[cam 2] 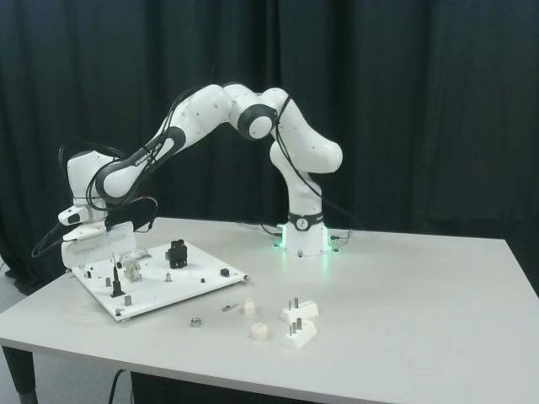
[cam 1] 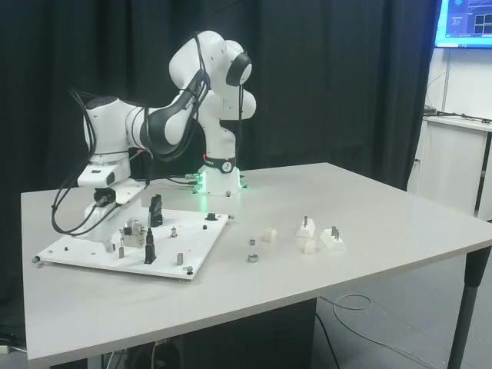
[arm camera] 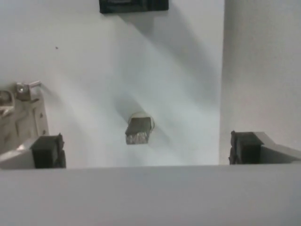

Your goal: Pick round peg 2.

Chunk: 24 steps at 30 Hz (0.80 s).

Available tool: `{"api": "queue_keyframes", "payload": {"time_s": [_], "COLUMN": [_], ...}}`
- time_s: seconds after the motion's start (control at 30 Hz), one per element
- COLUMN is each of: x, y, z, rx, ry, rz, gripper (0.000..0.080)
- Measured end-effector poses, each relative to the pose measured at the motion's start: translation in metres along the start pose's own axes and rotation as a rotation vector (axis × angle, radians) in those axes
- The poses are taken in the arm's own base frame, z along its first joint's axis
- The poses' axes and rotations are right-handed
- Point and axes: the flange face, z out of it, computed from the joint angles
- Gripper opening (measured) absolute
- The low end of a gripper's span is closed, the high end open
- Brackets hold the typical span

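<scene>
wrist view: gripper (arm camera: 146,149) spread wide over round peg 2 (arm camera: 138,130).
the peg stands on the white board (arm camera: 94,70), centred between the fingers; an off-centre descent could knock it aslant, toward the clamp at 9 o'clock.

Bright even light, soft shadows; wrist view blurred

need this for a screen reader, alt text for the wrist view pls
Looking down from the wrist, a small grey peg stands on a white board, midway between the open gripper and its two black fingertips. A black part sits at the board's far edge.
</scene>
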Motion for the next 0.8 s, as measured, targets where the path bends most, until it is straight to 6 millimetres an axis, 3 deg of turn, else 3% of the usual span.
{"api": "queue_keyframes", "payload": {"time_s": [0.07, 0.1, 0.8], "x": [0.001, 0.001, 0.010], "y": [0.001, 0.001, 0.005], "z": [-0.004, -0.006, -0.029], "rx": [0.000, 0.000, 0.005], "ry": [0.000, 0.000, 0.003], "rz": [-0.001, 0.000, 0.008], "gripper": [0.0630, 0.0792, 0.0800]}}
